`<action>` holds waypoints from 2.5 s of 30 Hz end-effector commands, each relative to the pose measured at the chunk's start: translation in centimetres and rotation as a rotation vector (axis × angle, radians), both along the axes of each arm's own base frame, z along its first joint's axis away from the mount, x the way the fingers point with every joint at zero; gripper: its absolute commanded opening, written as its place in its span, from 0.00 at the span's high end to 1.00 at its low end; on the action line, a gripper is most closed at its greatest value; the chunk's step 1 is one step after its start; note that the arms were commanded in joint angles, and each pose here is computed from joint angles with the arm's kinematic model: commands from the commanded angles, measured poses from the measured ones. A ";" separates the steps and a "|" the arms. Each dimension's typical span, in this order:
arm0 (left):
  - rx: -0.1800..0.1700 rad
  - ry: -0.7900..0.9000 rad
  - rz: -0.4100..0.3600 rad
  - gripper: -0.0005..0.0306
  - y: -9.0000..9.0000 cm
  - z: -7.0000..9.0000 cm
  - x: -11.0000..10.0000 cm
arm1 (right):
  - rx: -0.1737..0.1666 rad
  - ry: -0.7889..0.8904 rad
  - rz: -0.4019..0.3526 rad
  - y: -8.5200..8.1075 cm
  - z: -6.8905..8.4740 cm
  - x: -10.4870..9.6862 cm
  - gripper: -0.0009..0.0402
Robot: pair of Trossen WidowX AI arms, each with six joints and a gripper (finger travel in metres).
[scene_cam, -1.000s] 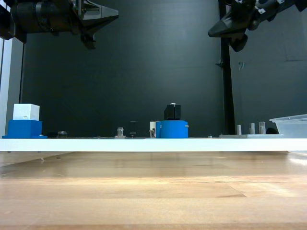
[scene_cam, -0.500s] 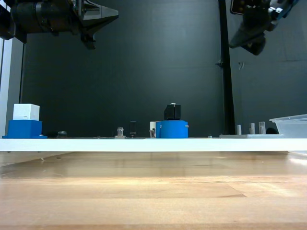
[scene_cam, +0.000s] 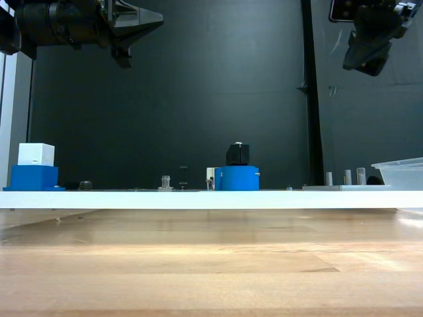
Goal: Pick the 16mm cylinder and place it in the taskboard
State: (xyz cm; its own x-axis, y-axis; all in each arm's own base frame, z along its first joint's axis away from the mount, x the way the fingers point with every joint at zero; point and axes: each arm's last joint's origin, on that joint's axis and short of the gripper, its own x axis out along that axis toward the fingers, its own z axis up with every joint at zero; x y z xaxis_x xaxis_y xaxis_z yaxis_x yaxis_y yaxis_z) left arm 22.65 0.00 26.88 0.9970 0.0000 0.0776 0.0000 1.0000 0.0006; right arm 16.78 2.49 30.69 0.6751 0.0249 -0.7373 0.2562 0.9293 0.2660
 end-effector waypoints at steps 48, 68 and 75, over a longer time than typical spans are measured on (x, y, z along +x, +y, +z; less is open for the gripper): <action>0.000 -0.001 0.000 0.98 0.0 0.0 0.0 | -0.131 0.561 0.258 6.5 -4.4 0.7 0.98; 0.000 -0.001 0.000 0.98 0.0 0.0 0.0 | -0.161 0.567 0.246 6.5 -5.2 0.5 0.81; 0.000 -0.001 0.000 0.98 0.0 0.0 0.0 | -0.167 0.581 0.248 6.7 -5.9 0.7 0.69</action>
State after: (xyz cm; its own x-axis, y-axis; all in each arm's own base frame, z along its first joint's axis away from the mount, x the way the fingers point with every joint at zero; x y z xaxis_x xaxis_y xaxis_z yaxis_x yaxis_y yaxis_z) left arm 22.65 0.00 26.89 0.9969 0.0000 0.0783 0.0000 1.0000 0.0006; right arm 17.39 9.11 24.93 0.1562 -0.0179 -0.9876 0.0888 0.9960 -0.0040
